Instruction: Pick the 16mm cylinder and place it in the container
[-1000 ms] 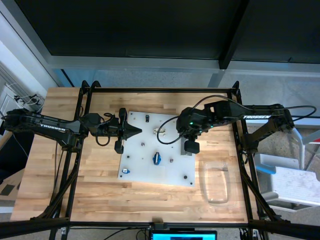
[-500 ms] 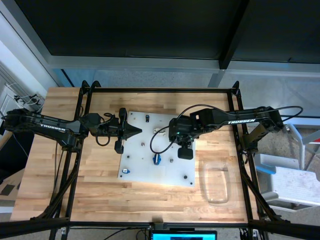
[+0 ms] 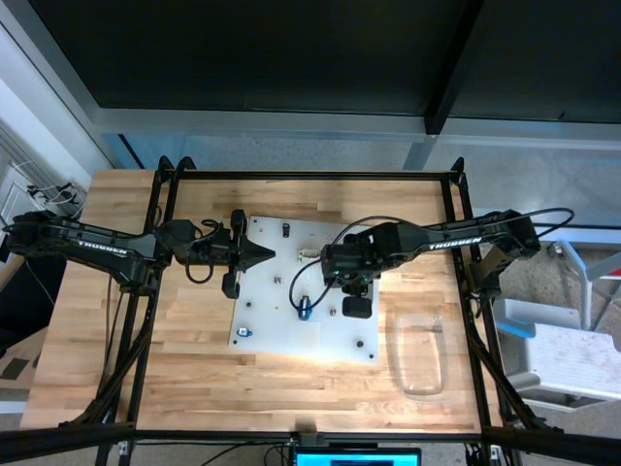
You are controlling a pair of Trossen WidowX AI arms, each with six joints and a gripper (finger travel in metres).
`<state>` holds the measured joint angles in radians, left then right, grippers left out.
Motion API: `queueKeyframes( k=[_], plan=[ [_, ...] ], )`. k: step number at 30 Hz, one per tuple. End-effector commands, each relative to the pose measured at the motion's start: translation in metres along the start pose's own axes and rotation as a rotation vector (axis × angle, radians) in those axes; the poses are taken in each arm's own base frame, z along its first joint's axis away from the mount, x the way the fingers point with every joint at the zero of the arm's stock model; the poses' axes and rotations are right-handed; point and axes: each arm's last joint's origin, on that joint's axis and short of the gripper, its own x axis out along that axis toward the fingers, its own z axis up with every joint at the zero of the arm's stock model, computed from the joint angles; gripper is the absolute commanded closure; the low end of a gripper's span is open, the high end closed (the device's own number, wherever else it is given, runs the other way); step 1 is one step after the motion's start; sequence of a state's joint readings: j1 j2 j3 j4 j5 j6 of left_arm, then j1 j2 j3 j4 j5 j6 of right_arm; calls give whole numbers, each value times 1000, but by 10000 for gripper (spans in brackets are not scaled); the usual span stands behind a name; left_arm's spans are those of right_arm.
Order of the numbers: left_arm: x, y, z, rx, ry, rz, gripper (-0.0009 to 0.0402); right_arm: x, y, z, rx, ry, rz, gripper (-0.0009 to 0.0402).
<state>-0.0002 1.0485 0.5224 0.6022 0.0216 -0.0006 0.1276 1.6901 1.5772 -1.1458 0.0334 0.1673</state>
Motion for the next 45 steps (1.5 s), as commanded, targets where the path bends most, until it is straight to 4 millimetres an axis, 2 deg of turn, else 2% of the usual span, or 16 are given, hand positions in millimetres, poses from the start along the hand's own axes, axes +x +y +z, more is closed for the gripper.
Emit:
queueKeyframes(
  k=[1, 11, 20, 45],
  plan=[
    [0, 0, 0, 0, 0, 0, 393, 7, 6, 1, -18, 15, 2, 324],
    [0, 0, 0, 0, 0, 0, 393, 25, 15, 7, 2, 32, 1, 270],
    [0, 0, 0, 0, 0, 0, 393, 35, 21, 8, 38, 51, -23, 247],
    [0, 0, 0, 0, 0, 0, 393, 76, 40, 13, 46, 107, -30, 242]
  ],
)
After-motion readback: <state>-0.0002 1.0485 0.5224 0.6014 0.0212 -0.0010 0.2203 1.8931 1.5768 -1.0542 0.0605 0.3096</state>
